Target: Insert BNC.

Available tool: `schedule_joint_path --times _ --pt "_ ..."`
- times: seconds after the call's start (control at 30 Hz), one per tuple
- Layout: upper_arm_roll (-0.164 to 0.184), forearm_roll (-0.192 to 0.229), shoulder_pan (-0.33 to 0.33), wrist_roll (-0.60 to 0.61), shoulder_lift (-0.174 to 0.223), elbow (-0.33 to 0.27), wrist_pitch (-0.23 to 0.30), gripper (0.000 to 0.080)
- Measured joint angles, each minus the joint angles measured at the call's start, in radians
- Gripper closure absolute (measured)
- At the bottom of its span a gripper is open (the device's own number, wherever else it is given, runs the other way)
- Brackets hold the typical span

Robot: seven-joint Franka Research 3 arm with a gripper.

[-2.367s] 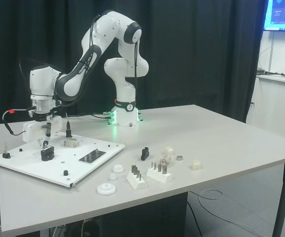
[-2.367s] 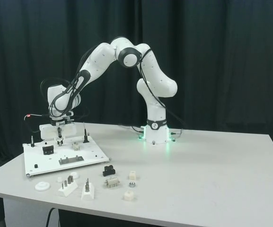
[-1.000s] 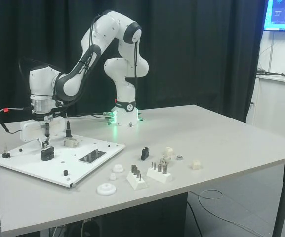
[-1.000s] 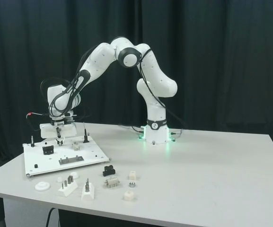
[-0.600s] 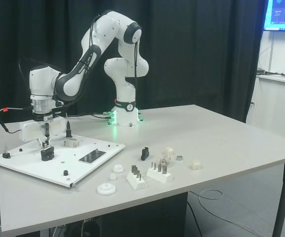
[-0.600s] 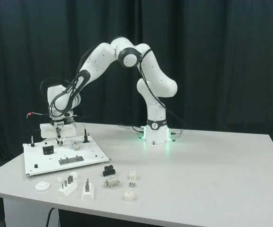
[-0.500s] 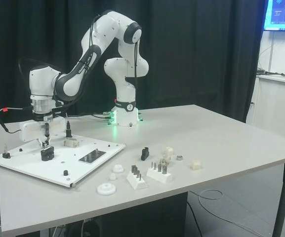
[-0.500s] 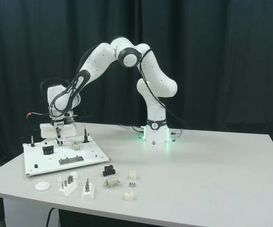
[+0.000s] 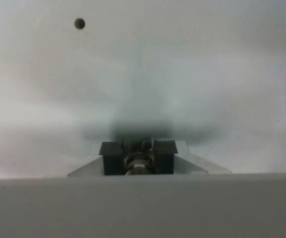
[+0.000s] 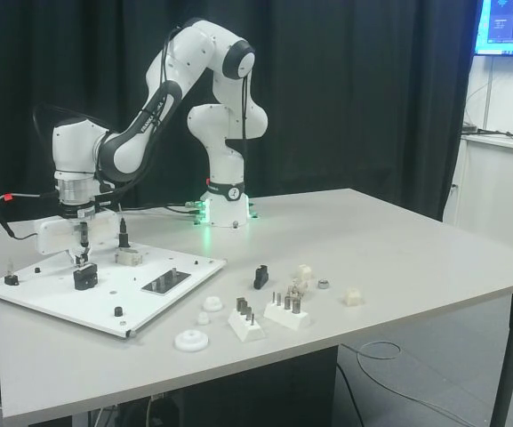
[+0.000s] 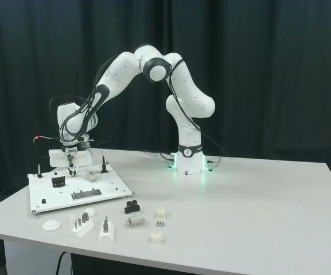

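Observation:
In the wrist view my gripper (image 9: 139,153) is shut on a small metal BNC connector (image 9: 140,159), held between two black fingers (image 9: 112,157) just above the white board (image 9: 143,74). The first room view shows the gripper (image 10: 80,253) pointing straight down over the back left part of the white board (image 10: 105,298). A black block (image 10: 84,278) sits just in front of it. In the second room view the gripper (image 11: 71,167) stands low over the board (image 11: 111,192), behind the black block (image 11: 58,181). Whether the connector touches a socket is hidden.
On the board stand a black post (image 10: 124,233), a grey part (image 10: 130,258) and a dark plate (image 10: 166,282). Loose on the grey table lie a white gear (image 10: 188,339), white pin holders (image 10: 248,322) and a black connector (image 10: 260,277). The arm's base (image 10: 223,200) is behind.
Compared with 2.4 s ago the hand has turned a little about its vertical axis over the same spot. In the last second I see almost no movement.

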Motion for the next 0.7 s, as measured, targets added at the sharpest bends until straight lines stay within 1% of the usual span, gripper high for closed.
schedule_joint_path --times 0.7 --pt "-0.002 0.012 0.000 0.054 0.001 0.000 -0.006 0.0678"
